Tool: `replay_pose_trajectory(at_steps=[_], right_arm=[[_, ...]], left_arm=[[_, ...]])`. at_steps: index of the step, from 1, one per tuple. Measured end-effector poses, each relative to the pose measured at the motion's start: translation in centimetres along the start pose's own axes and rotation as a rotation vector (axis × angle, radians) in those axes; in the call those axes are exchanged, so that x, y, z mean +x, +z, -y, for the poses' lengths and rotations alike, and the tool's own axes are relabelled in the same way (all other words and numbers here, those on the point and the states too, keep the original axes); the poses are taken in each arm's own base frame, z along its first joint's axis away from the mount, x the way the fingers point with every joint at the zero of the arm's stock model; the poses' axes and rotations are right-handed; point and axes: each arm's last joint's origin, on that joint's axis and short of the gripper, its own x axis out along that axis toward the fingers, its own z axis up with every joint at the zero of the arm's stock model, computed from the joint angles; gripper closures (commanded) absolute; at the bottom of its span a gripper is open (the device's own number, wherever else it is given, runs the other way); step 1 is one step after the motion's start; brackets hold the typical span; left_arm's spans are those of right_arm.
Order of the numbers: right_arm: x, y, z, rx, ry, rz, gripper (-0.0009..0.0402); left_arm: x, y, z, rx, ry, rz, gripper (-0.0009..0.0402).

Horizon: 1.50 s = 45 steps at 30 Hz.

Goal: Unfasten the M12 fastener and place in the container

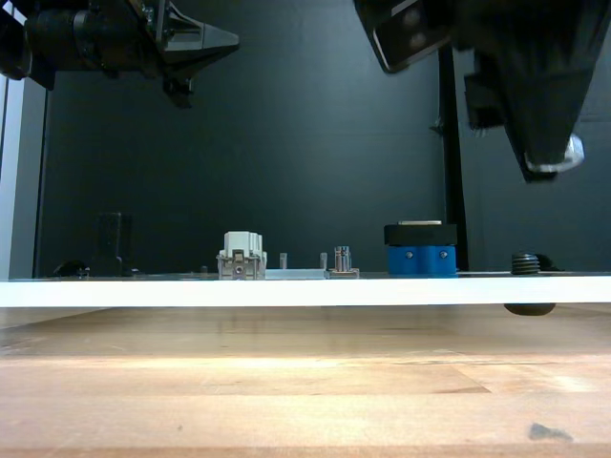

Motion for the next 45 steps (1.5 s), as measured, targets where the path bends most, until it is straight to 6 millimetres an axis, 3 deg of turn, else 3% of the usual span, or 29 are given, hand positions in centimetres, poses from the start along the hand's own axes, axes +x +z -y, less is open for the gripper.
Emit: replay_pose_trajectory(at_steps=[8, 17, 31, 45], right_arm=[[-1.7, -0.9, 0.2, -0.268, 0.010, 0.006, 0.0381], [-2.9, -1.8, 0.7, -0.308, 0.014, 0.020, 0.0381], [-4.2, -7.0, 4.3, -0.363, -0.059, 0.040, 0.0381], [-3.7, -11.6, 7.9, -0.430, -0.084, -0.001, 0.0381]], left_arm=[[0.0, 0.0, 0.0, 0.000, 0.000, 0.000, 0.0393], [0.0, 0.0, 0.0, 0.000, 0.000, 0.000, 0.0393], [0.0, 0.0, 0.0, 0.000, 0.000, 0.000, 0.0393], [0.0, 0.0, 0.0, 0.000, 0.000, 0.000, 0.0393]])
